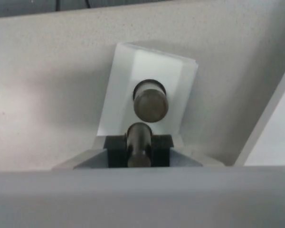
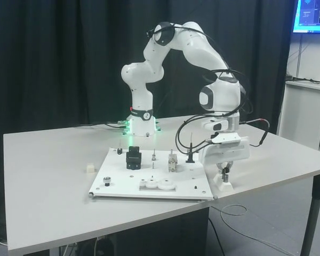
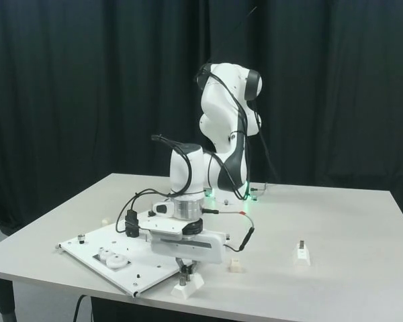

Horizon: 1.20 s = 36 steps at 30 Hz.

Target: Pick round peg 3.

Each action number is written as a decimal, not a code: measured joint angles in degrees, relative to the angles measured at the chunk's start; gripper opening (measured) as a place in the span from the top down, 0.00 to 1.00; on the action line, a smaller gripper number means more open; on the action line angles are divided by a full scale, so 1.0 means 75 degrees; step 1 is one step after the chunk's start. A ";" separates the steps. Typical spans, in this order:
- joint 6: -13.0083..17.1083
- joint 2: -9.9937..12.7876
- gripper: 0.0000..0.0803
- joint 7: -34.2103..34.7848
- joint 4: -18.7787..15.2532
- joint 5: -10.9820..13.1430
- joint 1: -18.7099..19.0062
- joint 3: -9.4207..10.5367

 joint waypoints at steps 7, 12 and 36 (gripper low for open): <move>-0.0624 -0.0023 0.87 0.0000 0.0413 -0.0003 -0.0057 -0.0018; -0.1137 -0.0023 0.87 0.0000 0.0722 -0.0007 -0.0065 -0.0071; -0.1934 -0.0013 0.87 0.0186 0.1129 -0.0020 -0.0066 -0.0232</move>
